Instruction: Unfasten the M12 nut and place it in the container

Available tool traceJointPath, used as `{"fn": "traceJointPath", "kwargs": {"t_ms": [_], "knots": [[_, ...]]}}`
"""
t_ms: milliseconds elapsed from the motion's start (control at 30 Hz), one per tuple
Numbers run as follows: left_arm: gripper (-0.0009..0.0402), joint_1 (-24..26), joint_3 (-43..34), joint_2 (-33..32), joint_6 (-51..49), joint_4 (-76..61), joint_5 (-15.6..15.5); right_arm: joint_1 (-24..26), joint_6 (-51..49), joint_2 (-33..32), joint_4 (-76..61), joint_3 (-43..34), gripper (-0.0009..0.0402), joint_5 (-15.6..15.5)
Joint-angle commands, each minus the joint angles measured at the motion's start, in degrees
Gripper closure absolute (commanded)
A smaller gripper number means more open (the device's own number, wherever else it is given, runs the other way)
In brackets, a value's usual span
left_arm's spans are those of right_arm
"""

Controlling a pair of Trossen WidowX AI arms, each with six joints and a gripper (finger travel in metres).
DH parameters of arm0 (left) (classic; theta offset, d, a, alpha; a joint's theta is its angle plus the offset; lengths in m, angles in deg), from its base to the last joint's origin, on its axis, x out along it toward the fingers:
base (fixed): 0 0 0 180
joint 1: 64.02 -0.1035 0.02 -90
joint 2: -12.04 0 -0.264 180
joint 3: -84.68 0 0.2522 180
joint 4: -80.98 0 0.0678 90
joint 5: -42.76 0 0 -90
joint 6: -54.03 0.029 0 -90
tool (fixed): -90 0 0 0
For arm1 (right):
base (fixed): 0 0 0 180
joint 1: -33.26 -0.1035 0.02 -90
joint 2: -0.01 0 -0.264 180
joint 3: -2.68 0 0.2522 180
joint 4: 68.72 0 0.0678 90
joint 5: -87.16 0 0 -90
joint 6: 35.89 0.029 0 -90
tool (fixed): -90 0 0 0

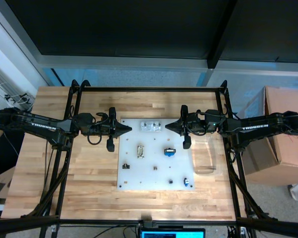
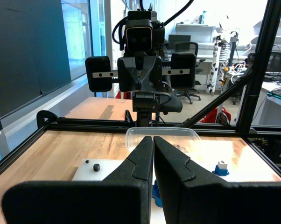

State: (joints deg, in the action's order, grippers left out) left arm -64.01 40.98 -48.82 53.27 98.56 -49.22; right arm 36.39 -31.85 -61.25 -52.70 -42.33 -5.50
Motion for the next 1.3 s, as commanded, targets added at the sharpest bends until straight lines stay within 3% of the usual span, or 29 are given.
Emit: {"fn": "traceJointPath", "kwargs": {"t_ms": [33,667,867,967,1300], "knots": [[0.0393,0.0,-0.81,0.0,1.11,0.24,-4.04,-0.02,0.0,0.0,0.0,0.0,0.0393,0.02],[0.0393,0.0,-0.79,0.0,1.11,0.2,-4.04,-1.88,1.57,0.09,-2.56,-1.44,0.0394,0.02],[0.0393,0.0,-0.79,0.0,1.11,0.17,-4.04,-7.61,1.53,-0.35,-18.69,-8.55,0.0393,0.31],[0.0393,0.0,-0.79,0.0,1.11,0.2,-4.04,-10.86,1.64,-1.9,-29.81,-14.08,0.0394,2.49],[0.0393,0.0,-0.79,0.0,1.11,0.2,-4.04,-21.4,11.65,-13.84,-58.47,-32.39,0.0393,3.08]]}}
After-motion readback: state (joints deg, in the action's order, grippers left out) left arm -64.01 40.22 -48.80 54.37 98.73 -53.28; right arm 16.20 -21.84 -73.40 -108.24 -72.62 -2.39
